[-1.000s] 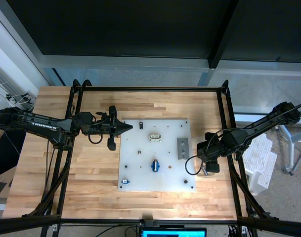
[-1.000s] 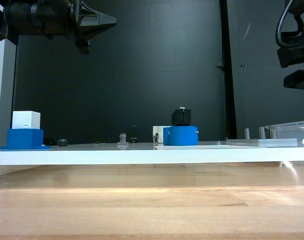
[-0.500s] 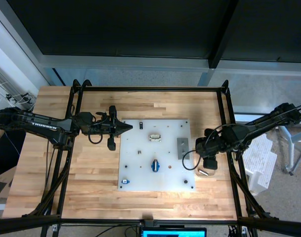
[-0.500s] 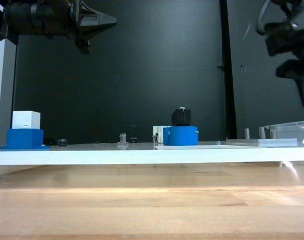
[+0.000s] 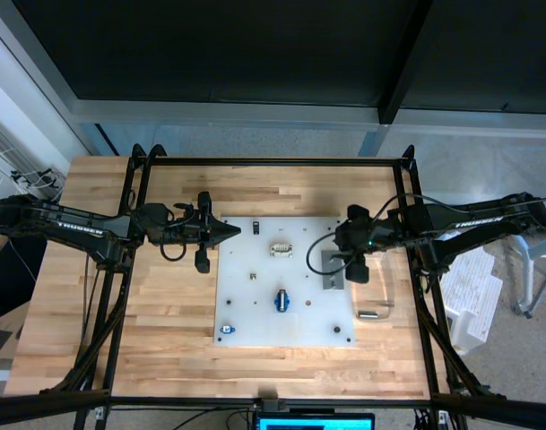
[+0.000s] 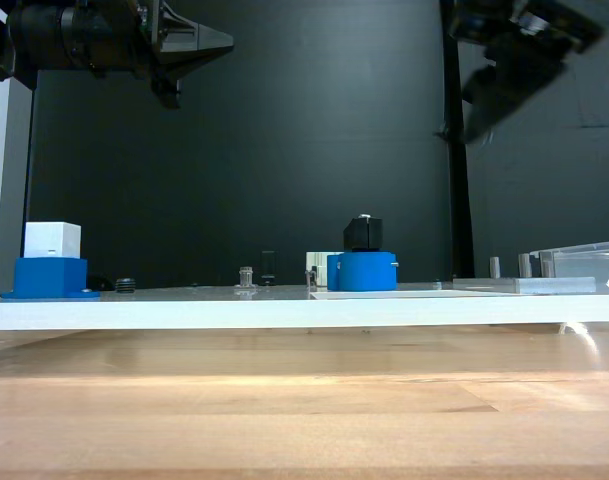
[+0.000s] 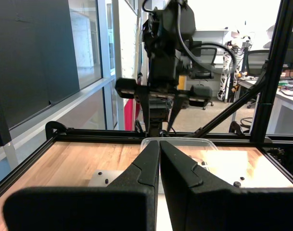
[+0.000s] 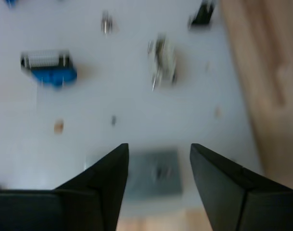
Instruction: Remove the 16mm cylinder and place in the container
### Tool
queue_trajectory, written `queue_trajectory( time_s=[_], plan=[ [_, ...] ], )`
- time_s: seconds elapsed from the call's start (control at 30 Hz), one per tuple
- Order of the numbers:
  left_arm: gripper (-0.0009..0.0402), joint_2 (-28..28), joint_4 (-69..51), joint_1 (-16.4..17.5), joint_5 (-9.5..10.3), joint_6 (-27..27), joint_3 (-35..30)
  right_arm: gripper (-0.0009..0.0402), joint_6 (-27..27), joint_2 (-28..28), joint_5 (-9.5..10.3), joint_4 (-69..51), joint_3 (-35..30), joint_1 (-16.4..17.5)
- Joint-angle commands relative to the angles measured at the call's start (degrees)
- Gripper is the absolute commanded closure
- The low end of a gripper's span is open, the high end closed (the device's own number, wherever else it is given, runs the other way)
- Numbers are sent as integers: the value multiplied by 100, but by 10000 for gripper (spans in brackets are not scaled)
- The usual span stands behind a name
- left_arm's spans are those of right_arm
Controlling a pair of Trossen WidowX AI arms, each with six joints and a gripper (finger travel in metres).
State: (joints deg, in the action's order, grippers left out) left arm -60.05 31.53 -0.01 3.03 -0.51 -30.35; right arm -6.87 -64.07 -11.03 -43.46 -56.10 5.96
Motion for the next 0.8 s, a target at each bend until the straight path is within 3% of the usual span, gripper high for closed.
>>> queue_trajectory(
  time_s=[0.03, 0.17, 0.33, 0.4, 0.53, 0.67, 0.8],
  plan=[
    [393, -2, 2, 0, -2, 0, -2, 261, 323, 0, 192, 551, -55, -188],
    [393, -2, 2, 0, -2, 0, -2, 298, 529, -2, 614, 1228, -133, -544],
    [393, -2, 2, 2, -2, 0, -2, 341, 737, 4, 1327, 2068, -116, -988],
    [393, -2, 2, 0, -2, 0, -2, 359, 785, 4, 1480, 2551, -11, -1069],
    [393, -2, 2, 0, -2, 0, -2, 397, 739, 7, 1517, 3591, 278, -1080],
    [393, -2, 2, 0, -2, 0, -2, 395, 649, 7, 1504, 4758, 662, -1062],
    [393, -2, 2, 0, -2, 0, -2, 394, 647, 31, 1241, 5589, 1019, -1043]
  ],
)
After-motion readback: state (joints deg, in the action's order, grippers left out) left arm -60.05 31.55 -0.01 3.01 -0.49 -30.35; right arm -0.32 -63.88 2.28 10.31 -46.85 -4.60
